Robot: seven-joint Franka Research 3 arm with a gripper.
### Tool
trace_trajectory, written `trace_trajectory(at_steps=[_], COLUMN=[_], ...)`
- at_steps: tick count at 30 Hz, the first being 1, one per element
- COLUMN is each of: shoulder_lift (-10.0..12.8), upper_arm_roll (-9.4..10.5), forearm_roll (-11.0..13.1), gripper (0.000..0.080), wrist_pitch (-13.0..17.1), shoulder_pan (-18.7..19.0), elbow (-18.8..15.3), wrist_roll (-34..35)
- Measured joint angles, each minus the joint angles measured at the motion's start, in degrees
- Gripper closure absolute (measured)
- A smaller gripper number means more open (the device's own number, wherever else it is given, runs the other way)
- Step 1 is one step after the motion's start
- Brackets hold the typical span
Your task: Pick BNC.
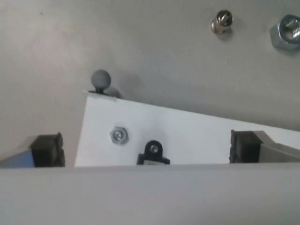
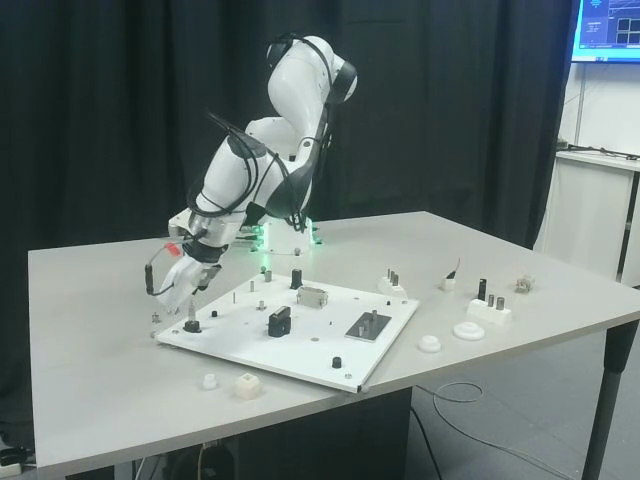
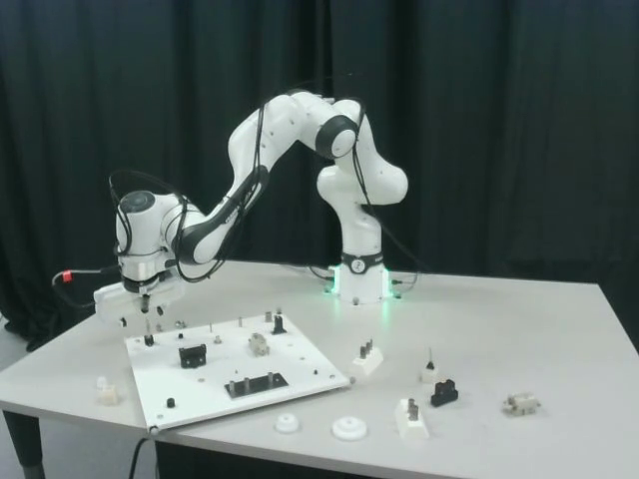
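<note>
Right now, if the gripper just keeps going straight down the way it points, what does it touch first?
Most likely the corner of the white board, around the small black part midway between the fingertips of the gripper. The fingers straddle that corner. How far above it they are is unclear.

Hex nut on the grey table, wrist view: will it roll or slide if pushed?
The hex nut looks metallic, so probably stiff and heavy for its size. It seems to lie flat on the table, so a push would likely slide it, not roll it.
</note>
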Motion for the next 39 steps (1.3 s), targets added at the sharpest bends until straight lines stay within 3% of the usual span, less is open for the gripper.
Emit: trace_trajectory(at_steps=[28,39], shoulder_lift=[-1.5,-2.55], upper_arm_roll=[-0.86,-0.42], forearm_roll=[-0.19,-4.94], gripper=[0.0003,0.0003], wrist_pitch=[0.17,1.64], shoulder_pan=[-0.18,-0.59], elbow=[0.75,0.71], wrist_roll=[-1.79,-4.4])
